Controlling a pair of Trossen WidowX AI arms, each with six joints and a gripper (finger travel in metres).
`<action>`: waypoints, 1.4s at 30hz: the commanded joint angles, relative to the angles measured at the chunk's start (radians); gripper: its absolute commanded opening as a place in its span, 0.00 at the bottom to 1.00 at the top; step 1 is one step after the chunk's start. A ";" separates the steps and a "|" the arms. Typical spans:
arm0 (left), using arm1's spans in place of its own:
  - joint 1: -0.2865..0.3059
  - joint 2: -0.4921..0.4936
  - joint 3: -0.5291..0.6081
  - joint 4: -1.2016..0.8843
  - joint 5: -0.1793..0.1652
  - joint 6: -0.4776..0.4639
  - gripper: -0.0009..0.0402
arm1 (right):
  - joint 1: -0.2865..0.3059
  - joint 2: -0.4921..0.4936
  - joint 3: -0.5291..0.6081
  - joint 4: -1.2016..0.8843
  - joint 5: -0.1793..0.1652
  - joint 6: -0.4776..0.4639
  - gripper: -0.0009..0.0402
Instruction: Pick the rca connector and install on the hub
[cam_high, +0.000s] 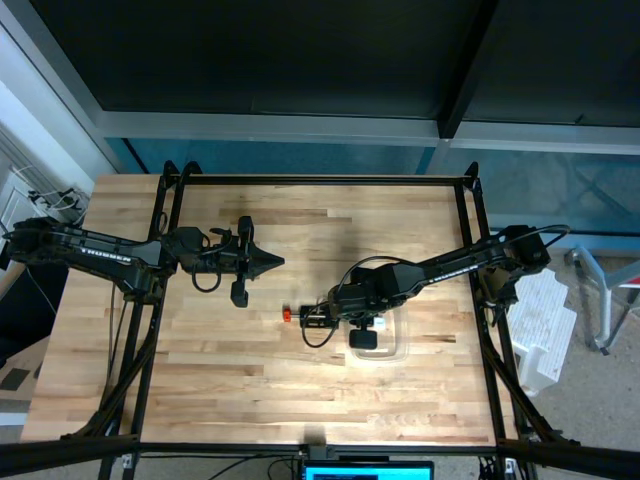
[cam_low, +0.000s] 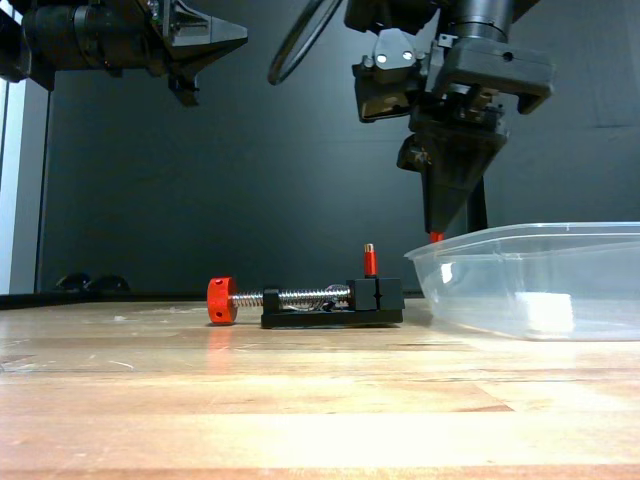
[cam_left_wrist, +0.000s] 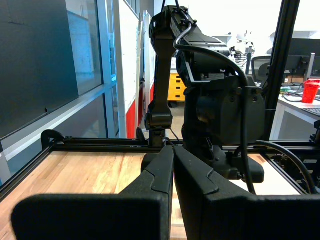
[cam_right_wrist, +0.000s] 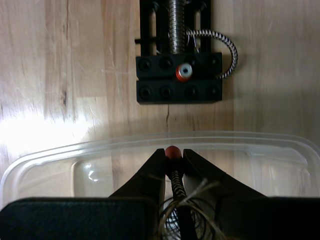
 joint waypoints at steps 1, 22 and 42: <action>0.000 0.000 0.000 0.000 0.000 0.000 0.02 | -0.001 0.018 0.022 -0.009 -0.001 0.001 0.02; 0.000 0.000 0.000 0.000 0.000 0.000 0.02 | -0.003 0.048 0.058 -0.027 -0.003 0.011 0.02; 0.000 0.000 0.000 0.000 0.000 0.000 0.02 | -0.003 0.011 0.017 -0.024 -0.003 0.008 0.02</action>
